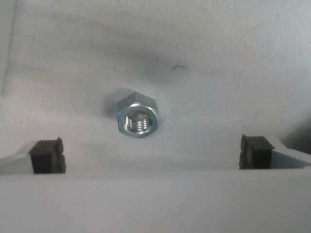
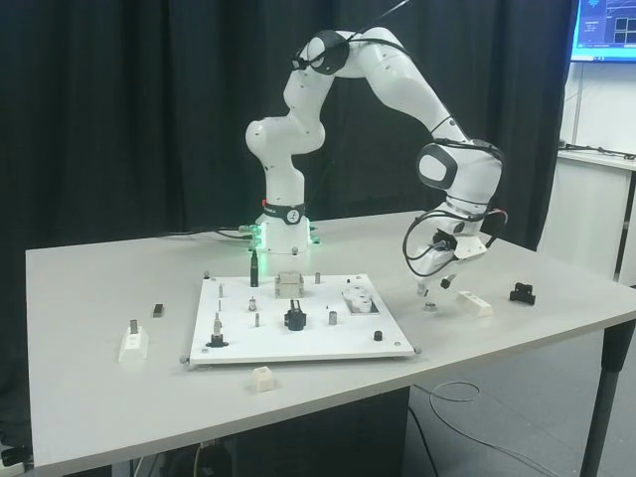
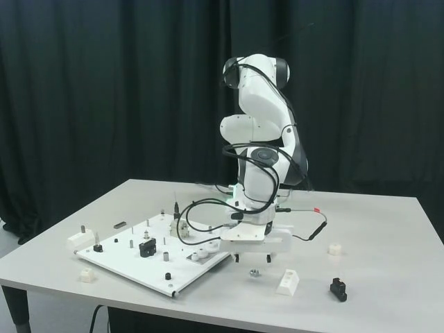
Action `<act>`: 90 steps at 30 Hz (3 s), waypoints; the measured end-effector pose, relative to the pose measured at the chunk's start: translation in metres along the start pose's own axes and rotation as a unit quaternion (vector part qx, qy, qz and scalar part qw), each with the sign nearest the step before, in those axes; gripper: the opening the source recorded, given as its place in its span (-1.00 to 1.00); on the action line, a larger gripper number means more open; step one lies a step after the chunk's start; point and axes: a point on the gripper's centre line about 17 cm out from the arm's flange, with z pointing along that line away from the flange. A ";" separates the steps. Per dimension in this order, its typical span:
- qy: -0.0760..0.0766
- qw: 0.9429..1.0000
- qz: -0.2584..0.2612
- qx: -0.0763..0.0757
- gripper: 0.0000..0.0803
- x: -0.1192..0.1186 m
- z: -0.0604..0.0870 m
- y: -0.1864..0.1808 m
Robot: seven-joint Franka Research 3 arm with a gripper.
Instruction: Pick bolt 4.
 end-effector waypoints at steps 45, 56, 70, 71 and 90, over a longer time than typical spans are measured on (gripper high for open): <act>0.074 0.997 -0.028 -0.003 0.99 -0.006 0.017 -0.004; 0.091 0.996 -0.021 0.005 0.99 -0.009 0.023 -0.009; 0.091 0.996 -0.007 0.018 0.99 -0.009 0.028 -0.012; 0.091 0.996 -0.008 0.018 0.99 -0.009 0.028 -0.012; 0.095 0.995 -0.007 0.022 0.99 0.001 0.039 -0.016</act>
